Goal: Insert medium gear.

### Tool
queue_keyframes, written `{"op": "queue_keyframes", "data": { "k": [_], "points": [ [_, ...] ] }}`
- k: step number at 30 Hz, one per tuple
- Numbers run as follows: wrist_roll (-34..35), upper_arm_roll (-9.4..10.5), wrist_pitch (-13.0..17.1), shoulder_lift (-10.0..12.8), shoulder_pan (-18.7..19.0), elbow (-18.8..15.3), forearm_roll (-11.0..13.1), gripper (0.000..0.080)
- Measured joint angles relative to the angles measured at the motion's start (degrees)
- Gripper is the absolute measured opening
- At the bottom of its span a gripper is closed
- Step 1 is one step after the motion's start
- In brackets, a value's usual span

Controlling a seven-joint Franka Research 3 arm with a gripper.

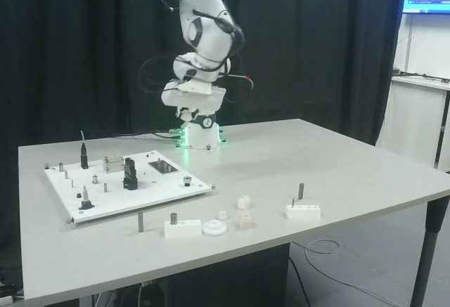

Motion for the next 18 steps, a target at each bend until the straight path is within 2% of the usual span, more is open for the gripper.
{"op": "queue_keyframes", "data": {
  "k": [4,9,18],
  "points": [
    [3.5,3.6,-1.8,-1.0,0.0,0.0,-1.2,0.0396],
    [6.3,7.09,-3.1,-2.3,0.0,0.3,-2.3,0.0396],
    [8.8,11.46,-4.7,-5.1,0.0,1.0,-3.7,0.0396]
  ]
}}
